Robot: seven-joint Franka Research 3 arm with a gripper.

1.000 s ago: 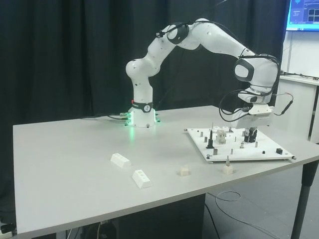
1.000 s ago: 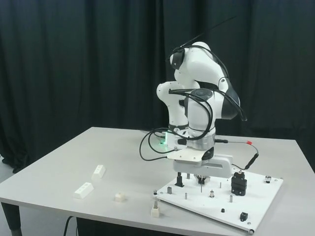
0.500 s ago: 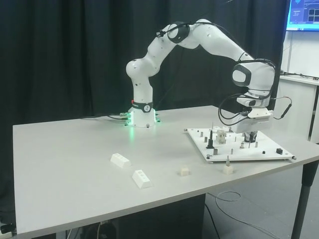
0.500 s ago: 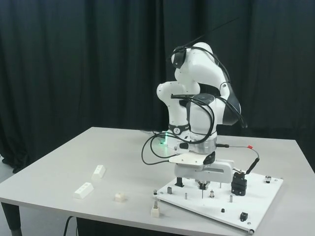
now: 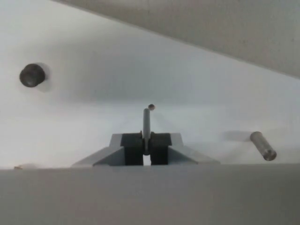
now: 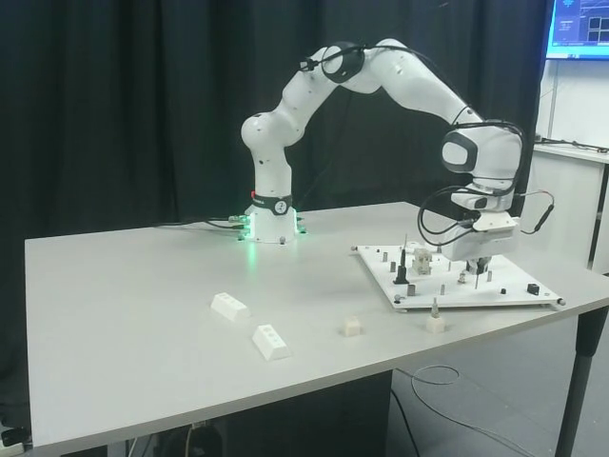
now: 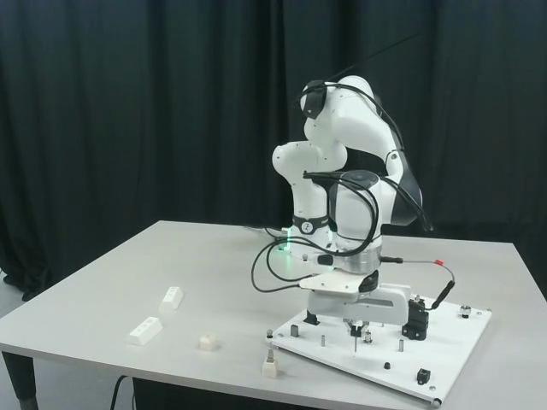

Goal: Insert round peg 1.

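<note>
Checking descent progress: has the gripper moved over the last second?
Yes. The gripper, shut on the thin peg, has come down closer to the white board and shifted toward the black block in the second room view.

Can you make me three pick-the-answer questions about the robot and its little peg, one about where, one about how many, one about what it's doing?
1. Where is the gripper?
A. Over the white board
B. Over the bare grey table
C. Beside the arm's base

2. How many long white blocks lie together on the table, away from the board?
A. None
B. Two
C. Five

3. What is the gripper doing with the thin peg?
A. It has dropped it
B. It is pinching it
C. It is far from it

Answers: 1 A, the room views show the gripper above the board. 2 B, two blocks lie there. 3 B, the wrist view shows the peg between shut fingers.
</note>
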